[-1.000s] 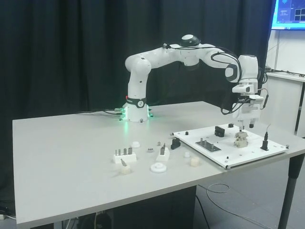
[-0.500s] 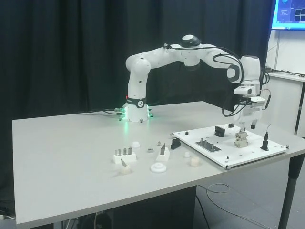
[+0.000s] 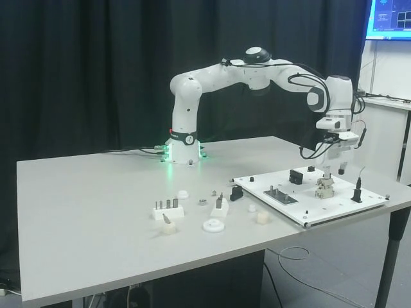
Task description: Insert waterproof.
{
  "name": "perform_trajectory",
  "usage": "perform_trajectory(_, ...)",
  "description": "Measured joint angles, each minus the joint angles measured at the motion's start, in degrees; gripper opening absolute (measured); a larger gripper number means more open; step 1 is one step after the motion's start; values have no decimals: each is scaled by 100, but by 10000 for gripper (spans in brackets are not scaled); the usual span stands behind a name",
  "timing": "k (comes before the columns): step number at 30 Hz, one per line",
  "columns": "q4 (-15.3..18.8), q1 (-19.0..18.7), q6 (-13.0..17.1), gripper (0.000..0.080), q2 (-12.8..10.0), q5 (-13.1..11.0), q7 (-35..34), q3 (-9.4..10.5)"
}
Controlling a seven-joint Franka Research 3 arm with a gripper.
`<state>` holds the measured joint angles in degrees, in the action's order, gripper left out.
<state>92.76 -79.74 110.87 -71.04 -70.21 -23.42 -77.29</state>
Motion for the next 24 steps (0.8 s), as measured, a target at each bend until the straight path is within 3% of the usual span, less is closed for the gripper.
perform_trajectory(24, -42, 30, -165, 800, 0, 14, 0, 24)
